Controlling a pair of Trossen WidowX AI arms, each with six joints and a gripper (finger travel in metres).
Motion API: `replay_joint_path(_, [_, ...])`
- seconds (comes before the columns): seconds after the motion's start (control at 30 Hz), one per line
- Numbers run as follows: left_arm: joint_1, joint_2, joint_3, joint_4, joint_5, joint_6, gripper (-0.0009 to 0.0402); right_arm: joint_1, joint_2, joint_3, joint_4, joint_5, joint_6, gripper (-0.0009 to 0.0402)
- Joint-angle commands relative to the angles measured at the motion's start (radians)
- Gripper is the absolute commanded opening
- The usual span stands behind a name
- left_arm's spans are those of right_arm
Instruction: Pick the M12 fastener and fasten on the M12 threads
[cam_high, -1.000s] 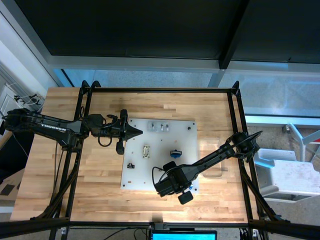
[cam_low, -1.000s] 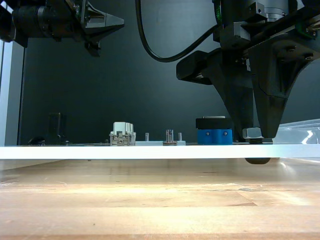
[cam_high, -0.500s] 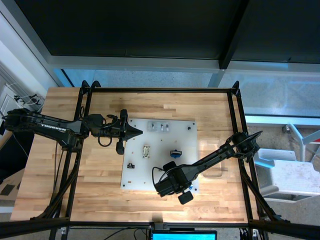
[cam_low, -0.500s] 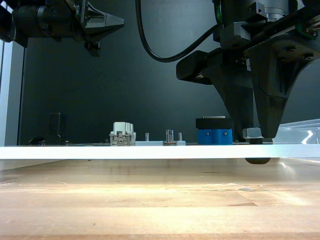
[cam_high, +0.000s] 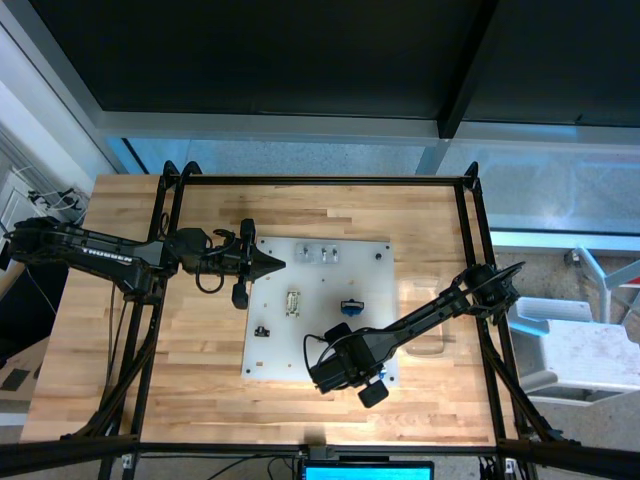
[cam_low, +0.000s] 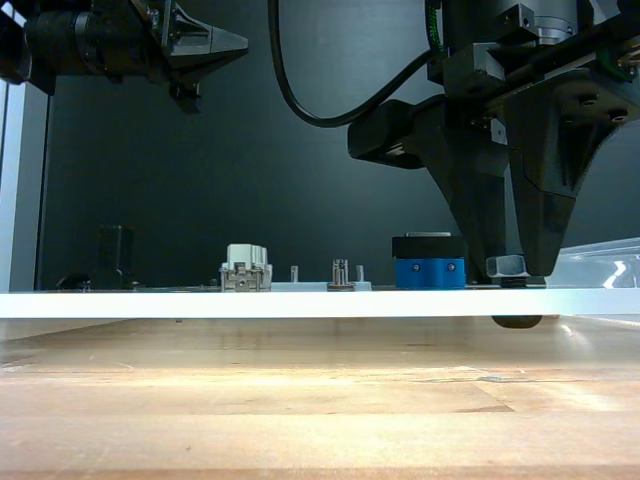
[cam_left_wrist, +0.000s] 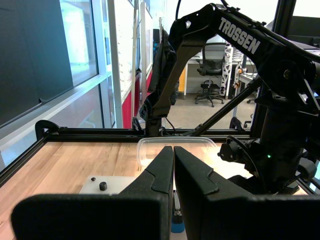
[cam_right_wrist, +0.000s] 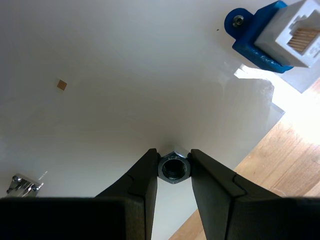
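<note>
My right gripper (cam_low: 510, 268) points straight down over the near right edge of the white board (cam_high: 285, 345). It is shut on the small silver M12 nut (cam_right_wrist: 173, 168), which the fingers pinch from both sides. In the low view the nut (cam_low: 506, 266) sits just above the board surface, on its stud, with a thin black base under it and no ribs showing. In the high view the right gripper (cam_high: 345, 368) hides nut and stud. My left gripper (cam_high: 270, 264) hangs shut and holds nothing, high over the board's far left edge.
A blue connector block (cam_low: 429, 272) stands just left of the right gripper. A clear tray (cam_high: 425, 318) lies right of the board. A grey connector (cam_low: 245, 272), a small silver post (cam_low: 340, 273) and a black post (cam_high: 379, 254) stand on the board.
The right gripper has turned slightly about its own axis while the nut stays at the same spot. The left arm has not moved.
</note>
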Motion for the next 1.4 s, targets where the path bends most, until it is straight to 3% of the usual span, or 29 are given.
replay_joint_path(0.03, [0.000, 0.000, 0.000, 0.000, 0.000, 0.000, 0.0000, 0.002, 0.000, 0.000, -0.004, 0.000, 0.002, 0.0029])
replay_joint_path(0.93, [0.000, 0.000, 0.000, 0.000, 0.000, 0.000, 0.0000, 0.002, -0.002, 0.000, -0.023, -0.006, 0.002, 0.0031])
replay_joint_path(1.4, [0.000, 0.000, 0.000, 0.000, 0.000, 0.000, 0.0000, 0.002, -0.003, 0.000, -0.014, -0.027, -0.002, 0.0097])
